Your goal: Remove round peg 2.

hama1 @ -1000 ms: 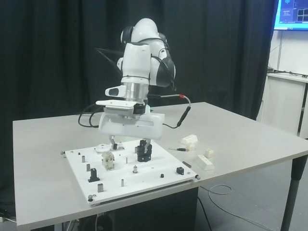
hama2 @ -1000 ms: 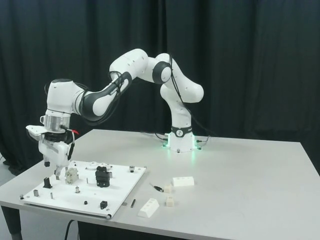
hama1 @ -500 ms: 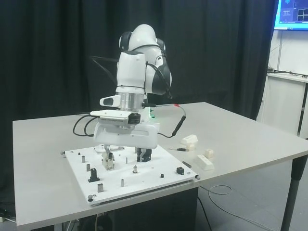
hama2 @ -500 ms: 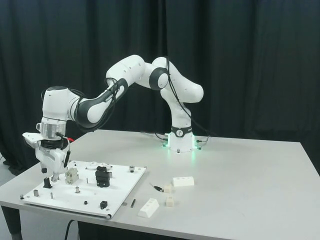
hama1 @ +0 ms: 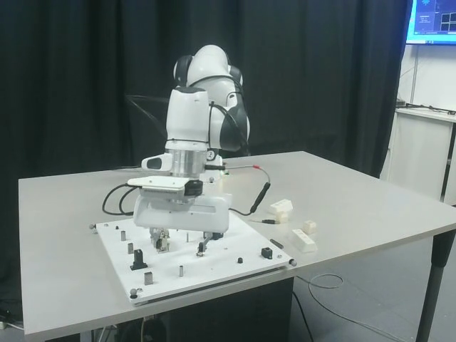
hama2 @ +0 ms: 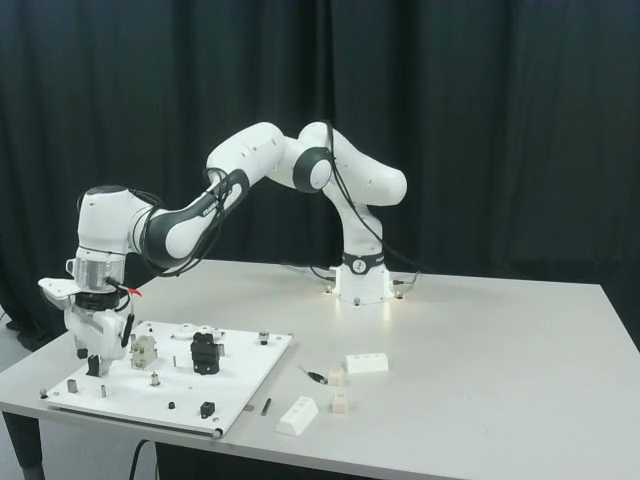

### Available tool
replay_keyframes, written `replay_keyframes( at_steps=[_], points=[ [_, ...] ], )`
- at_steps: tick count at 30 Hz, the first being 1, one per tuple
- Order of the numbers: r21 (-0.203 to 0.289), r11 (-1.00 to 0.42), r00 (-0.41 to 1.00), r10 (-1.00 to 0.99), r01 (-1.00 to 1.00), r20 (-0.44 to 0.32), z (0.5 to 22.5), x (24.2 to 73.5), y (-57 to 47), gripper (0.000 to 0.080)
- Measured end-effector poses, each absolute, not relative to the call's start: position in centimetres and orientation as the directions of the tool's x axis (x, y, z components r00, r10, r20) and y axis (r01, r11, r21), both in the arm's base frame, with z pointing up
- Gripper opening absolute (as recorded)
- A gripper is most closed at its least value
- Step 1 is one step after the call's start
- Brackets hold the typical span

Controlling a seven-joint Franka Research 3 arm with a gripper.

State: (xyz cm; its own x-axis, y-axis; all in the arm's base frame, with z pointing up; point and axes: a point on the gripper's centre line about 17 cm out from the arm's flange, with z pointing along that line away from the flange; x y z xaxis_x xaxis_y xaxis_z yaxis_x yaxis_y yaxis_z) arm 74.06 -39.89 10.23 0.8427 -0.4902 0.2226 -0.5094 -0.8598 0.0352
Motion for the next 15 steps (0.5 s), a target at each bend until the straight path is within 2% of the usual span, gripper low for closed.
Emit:
replay_keyframes(
  at_steps=[15],
  points=[
    [0.048, -0.882, 0.870, -0.450, -0.468, 0.202, 8.5, 73.9, -39.8, 0.0800]
  ],
)
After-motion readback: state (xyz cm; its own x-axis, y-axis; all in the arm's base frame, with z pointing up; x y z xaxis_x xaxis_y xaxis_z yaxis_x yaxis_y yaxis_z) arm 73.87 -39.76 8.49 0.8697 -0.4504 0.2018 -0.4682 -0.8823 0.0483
